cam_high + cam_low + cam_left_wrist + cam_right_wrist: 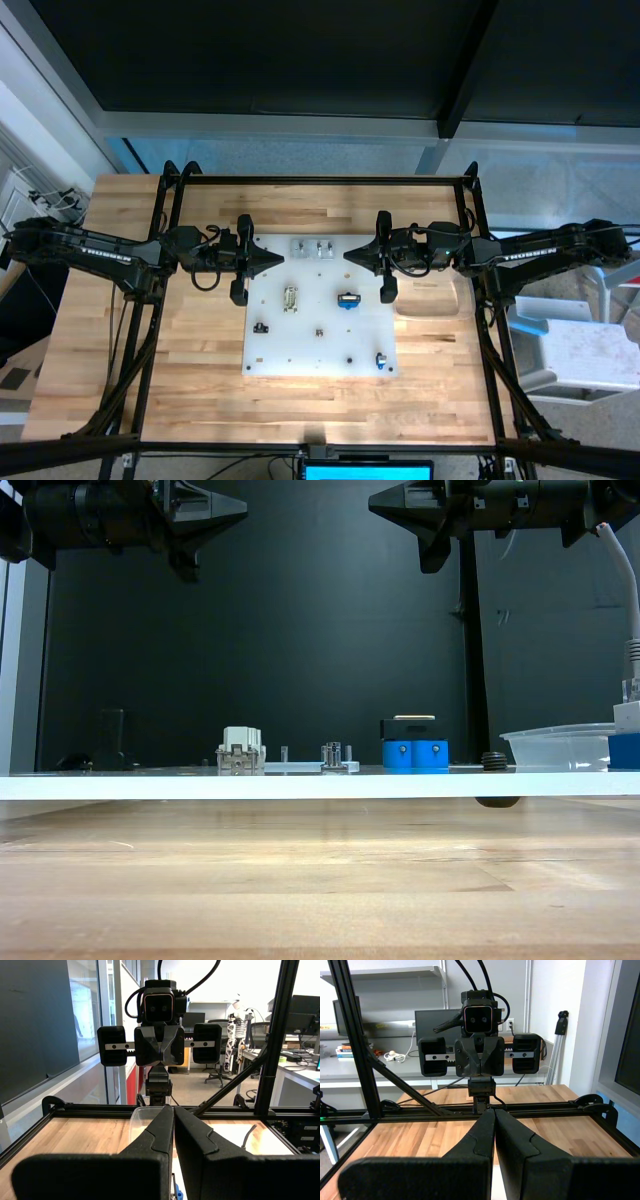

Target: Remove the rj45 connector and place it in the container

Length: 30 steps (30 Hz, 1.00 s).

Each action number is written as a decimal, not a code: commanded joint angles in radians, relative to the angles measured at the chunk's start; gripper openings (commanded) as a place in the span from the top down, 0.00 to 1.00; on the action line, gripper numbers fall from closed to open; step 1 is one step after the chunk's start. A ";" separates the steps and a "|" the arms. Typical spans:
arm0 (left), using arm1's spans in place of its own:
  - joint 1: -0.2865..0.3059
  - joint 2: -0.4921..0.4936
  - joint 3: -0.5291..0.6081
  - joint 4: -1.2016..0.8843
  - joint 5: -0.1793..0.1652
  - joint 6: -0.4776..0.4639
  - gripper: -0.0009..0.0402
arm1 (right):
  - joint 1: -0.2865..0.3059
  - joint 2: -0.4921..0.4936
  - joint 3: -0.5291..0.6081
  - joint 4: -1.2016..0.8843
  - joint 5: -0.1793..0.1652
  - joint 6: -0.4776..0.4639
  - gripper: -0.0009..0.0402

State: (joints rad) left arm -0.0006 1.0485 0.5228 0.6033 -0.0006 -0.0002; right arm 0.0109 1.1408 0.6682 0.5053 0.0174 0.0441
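The rj45 connector [381, 360] is plugged into a blue block at the near right corner of the white board [300, 350]. At table height, the connector [630, 690] shows clear with a grey cable rising from it. The container [432, 298], a shallow clear tray, lies on the table just right of the board, and its wall [560, 745] shows beside the connector. My left gripper [280, 260] and right gripper [347, 256] hover shut high over the board's far edge, tips facing each other. Both hold nothing, with the left fingers [162, 1125] and the right fingers [482, 1127] pressed together.
Also on the board are a blue block with a black top [348, 300], a grey socket [290, 300], clear clips [312, 247] at the far edge and small black parts [262, 327]. A black frame [320, 182] borders the wooden table.
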 commanded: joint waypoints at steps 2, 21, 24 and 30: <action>0.001 0.000 0.000 0.000 0.000 0.000 0.98 | 0.001 0.000 0.000 0.001 -0.003 0.000 0.98; 0.001 0.000 0.000 0.000 0.000 0.000 0.98 | 0.003 0.000 0.000 -0.004 -0.019 -0.001 0.98; 0.001 0.000 0.000 0.000 0.000 0.000 0.98 | 0.011 0.000 0.014 -0.079 -0.019 0.000 0.98; 0.000 0.000 0.000 0.000 0.000 0.000 0.98 | 0.036 0.000 0.093 -0.366 -0.013 0.000 0.98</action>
State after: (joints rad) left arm -0.0002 1.0489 0.5224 0.6033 -0.0006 -0.0002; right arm 0.0402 1.1408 0.7441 0.1974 -0.0010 0.0437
